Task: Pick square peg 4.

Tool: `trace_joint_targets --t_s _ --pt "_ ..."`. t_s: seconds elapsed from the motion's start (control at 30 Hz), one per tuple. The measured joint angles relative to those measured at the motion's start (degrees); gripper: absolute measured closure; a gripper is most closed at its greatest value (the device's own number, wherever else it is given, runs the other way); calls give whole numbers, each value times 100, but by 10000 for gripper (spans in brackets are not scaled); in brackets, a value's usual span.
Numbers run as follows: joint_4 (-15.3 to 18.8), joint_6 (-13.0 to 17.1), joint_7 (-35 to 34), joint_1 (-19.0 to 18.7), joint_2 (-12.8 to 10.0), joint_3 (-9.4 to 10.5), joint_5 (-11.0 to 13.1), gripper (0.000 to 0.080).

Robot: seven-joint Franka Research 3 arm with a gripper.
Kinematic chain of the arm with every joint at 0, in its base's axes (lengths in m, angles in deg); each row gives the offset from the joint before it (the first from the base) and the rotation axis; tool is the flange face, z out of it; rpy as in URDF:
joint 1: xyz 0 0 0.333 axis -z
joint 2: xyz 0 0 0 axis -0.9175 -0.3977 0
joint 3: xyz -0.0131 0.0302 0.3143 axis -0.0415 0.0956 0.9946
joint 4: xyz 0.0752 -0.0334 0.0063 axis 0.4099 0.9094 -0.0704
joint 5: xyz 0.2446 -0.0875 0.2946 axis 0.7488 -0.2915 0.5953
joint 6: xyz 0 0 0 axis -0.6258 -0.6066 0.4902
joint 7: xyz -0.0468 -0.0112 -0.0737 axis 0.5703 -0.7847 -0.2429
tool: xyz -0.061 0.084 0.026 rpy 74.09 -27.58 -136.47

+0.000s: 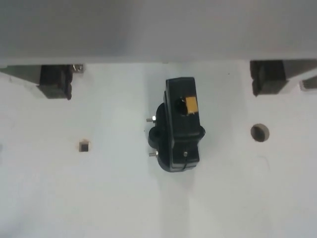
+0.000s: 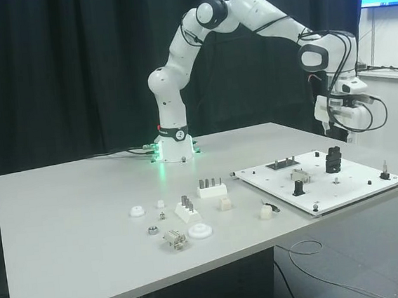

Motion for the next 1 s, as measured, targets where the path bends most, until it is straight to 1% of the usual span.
trace_joint_targets --t_s 0.47,0.8,1.0 --pt "-16 -122 11 0 81 -125 -12 3" --pt "-89 -229 69 0 89 -243 -23 3" --pt "-138 -288 113 0 89 -316 -73 3"
